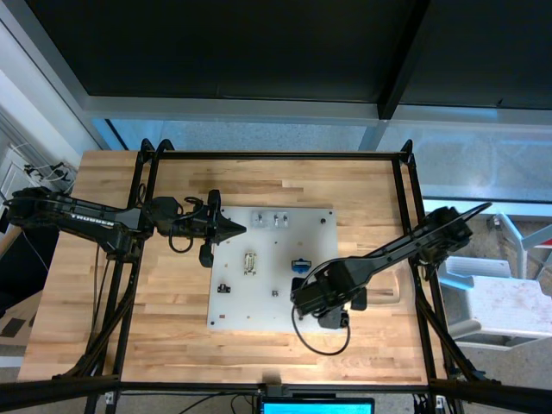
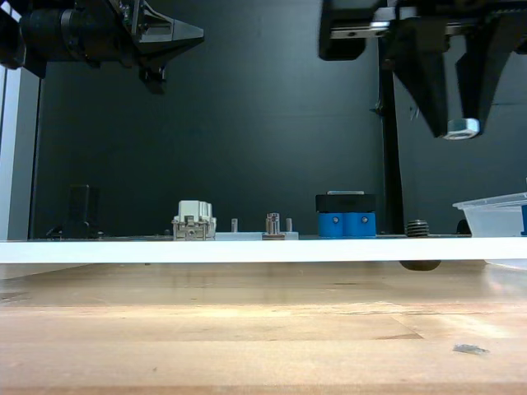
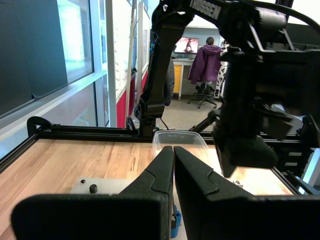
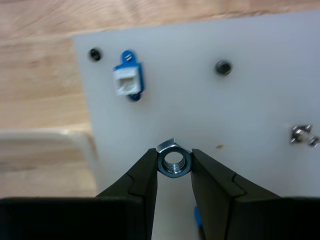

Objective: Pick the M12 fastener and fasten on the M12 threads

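Observation:
The M12 fastener, a small silver hex nut (image 4: 174,163), is pinched between the fingers of my right gripper (image 4: 174,165). In the low view the nut (image 2: 462,127) hangs high above the board, and the right gripper (image 2: 453,115) is shut on it. The black ribbed stud (image 2: 418,227) stands bare below, slightly left of the nut. From above, the right gripper (image 1: 330,312) hovers over the white board's (image 1: 259,302) near right part and hides the stud. My left gripper (image 1: 244,228) is held high over the board's far left edge, fingers shut on nothing (image 3: 173,165).
A clear tray (image 2: 494,216) sits just right of the board (image 1: 384,293). Blue connector blocks (image 2: 346,222), a silver post (image 2: 272,224) and a beige connector (image 2: 193,222) stand on the board. A small blue-and-white jack (image 4: 128,81) lies near a board corner.

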### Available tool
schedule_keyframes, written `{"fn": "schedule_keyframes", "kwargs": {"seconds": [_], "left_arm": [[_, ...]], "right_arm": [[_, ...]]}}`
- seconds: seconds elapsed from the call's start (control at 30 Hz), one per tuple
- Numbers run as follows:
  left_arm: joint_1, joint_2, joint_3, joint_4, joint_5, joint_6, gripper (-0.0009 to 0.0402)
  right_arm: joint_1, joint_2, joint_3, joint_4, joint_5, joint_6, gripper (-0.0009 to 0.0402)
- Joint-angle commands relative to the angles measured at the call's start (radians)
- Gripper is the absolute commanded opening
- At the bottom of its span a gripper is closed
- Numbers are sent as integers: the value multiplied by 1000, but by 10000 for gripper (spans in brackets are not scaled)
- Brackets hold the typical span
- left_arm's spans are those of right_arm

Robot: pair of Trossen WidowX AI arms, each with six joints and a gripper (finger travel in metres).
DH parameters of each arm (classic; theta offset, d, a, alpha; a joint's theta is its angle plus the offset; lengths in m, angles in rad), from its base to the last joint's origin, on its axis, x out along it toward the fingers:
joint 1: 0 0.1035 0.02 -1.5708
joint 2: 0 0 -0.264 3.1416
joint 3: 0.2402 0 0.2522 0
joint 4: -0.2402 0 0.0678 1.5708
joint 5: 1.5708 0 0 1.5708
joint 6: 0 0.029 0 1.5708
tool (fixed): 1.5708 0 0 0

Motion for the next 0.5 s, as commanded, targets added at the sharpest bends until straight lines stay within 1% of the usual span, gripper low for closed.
{"fn": "schedule_keyframes", "kwargs": {"seconds": [0.03,0.37,0.43,0.5], "left_arm": [[0,0,0,0,0,0,0],[0,0,0,0,0,0,0],[0,0,0,0,0,0,0],[0,0,0,0,0,0,0]], "right_arm": [[3,56,57,-3,0,0,16],[13,175,161,-3,0,0,16],[14,191,173,-2,-3,0,16],[15,208,186,-2,-17,0,16]]}}
